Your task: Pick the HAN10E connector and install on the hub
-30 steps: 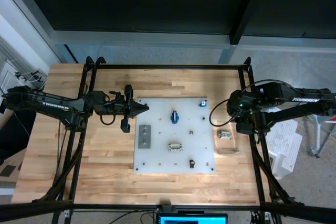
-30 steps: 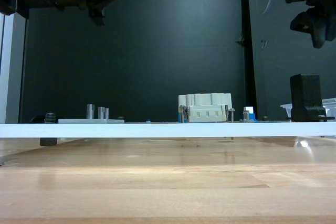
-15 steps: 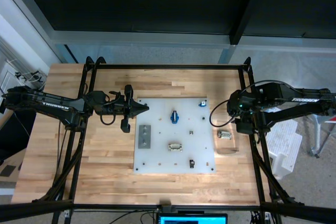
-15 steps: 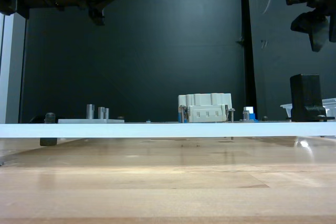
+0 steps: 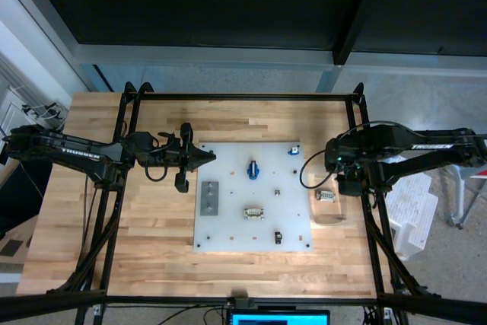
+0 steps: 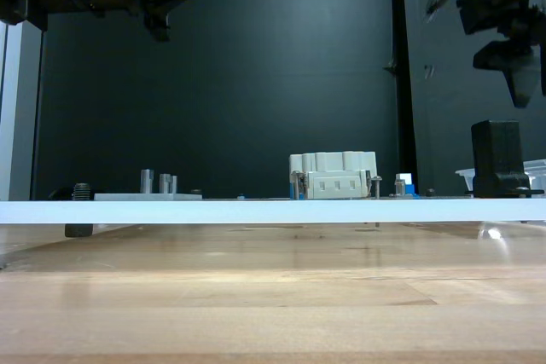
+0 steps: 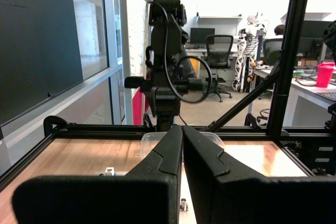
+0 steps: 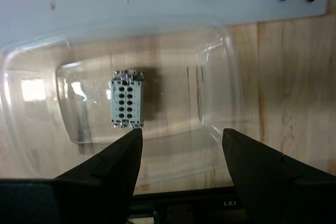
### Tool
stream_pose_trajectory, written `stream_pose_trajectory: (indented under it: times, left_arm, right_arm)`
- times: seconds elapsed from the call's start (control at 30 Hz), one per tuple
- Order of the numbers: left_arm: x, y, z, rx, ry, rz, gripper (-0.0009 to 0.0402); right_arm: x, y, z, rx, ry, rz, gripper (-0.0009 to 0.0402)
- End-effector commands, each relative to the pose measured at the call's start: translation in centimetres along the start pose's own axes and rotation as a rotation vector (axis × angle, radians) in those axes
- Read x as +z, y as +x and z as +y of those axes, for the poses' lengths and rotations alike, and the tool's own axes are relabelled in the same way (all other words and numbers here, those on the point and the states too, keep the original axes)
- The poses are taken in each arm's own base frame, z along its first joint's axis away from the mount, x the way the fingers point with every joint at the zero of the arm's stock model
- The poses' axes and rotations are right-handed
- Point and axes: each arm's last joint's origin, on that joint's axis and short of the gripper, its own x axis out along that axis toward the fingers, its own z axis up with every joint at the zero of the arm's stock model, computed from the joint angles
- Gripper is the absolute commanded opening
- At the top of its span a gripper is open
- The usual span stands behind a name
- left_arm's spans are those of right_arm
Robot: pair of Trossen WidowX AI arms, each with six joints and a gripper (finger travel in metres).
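Right, the right end effector [image 8: 180, 135] hangs over the clear tray [image 8: 220, 72] by the right edge of the tabletop [image 5: 152, 264], its fingers spread wide and holding nothing. The connector [image 8: 127, 98] lies flat on the tray's floor, dotted face up toward the wrist camera, touching neither finger. The hub [image 5: 254, 213] sits on the white board [image 5: 228, 234], toward the middle of its near edge, well apart from the tray. The left end effector [image 7: 182, 128] hovers high over the board's far left corner, fingers pressed together.
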Motion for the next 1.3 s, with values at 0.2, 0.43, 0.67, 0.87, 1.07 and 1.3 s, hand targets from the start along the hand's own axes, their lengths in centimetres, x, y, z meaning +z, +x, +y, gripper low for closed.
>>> stream_pose_trajectory:
  times: [0.2,0.43,0.67,0.87,1.07,1.3]
  left_arm:
    - [0.0,0.0,0.0,0.000,0.000,0.000,0.0000]
    - [0.0,0.0,0.0,0.000,0.000,0.000,0.0000]
    - [0.0,0.0,0.0,0.000,0.000,0.000,0.0000]
    - [0.0,0.0,0.0,0.000,0.000,0.000,0.0000]
    - [0.0,0.0,0.0,0.000,0.000,0.000,0.0000]
    - [0.0,0.0,0.0,0.000,0.000,0.000,0.0000]
  right_arm:
    - [0.0,2.2,0.1,0.000,0.006,0.033,0.0213]
    - [0.4,3.1,0.2,-0.003,0.005,0.064,0.0213]
    - [1.3,4.0,0.3,-0.003,0.004,0.068,0.0213]
    - [1.7,5.1,0.4,-0.007,0.004,0.102,0.0213]
    - [2.0,6.0,0.4,-0.008,0.005,0.116,0.0213]
    - [2.2,6.9,0.5,-0.011,0.004,0.141,0.0212]
